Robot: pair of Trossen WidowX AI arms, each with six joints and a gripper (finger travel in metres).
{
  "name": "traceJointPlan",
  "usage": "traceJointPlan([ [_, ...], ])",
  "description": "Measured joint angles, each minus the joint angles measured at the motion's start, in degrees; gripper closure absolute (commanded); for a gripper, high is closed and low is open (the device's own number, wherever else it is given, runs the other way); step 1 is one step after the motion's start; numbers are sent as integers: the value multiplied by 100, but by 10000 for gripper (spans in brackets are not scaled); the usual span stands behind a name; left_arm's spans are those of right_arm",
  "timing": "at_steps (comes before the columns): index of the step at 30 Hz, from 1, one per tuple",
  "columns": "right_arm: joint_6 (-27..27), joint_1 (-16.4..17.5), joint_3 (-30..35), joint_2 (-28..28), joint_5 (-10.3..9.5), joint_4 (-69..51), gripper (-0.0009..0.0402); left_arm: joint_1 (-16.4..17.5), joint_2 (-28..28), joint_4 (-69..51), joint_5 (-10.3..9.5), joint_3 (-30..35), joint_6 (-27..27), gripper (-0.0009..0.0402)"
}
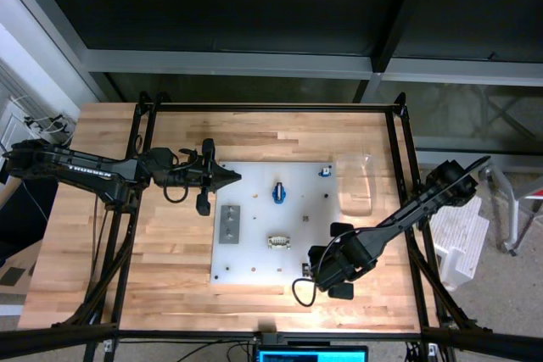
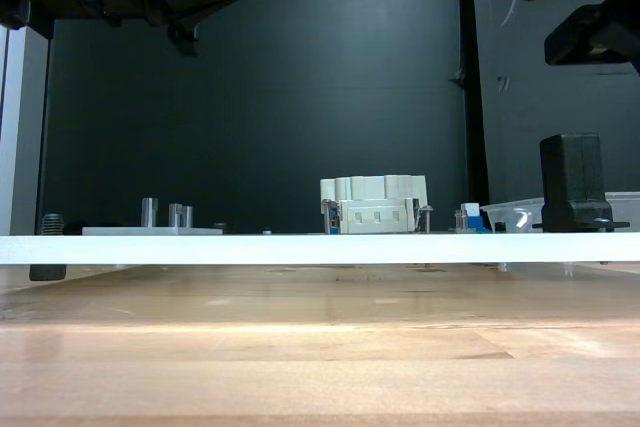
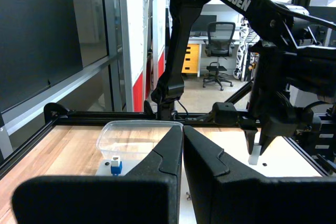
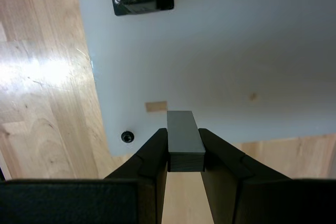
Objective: Pick the 16mm bar and install on taskboard
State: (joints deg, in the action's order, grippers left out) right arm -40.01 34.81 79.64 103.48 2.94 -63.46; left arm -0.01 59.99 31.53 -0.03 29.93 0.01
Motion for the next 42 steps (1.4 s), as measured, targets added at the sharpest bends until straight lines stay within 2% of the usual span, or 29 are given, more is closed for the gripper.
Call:
traceJointPlan([
  [11, 0, 181, 107, 181, 2, 57, 384, 0, 0, 0, 0, 2, 2, 393],
  [42, 44, 192, 7, 293, 42, 282, 384, 0, 0, 0, -2, 0, 0, 393],
])
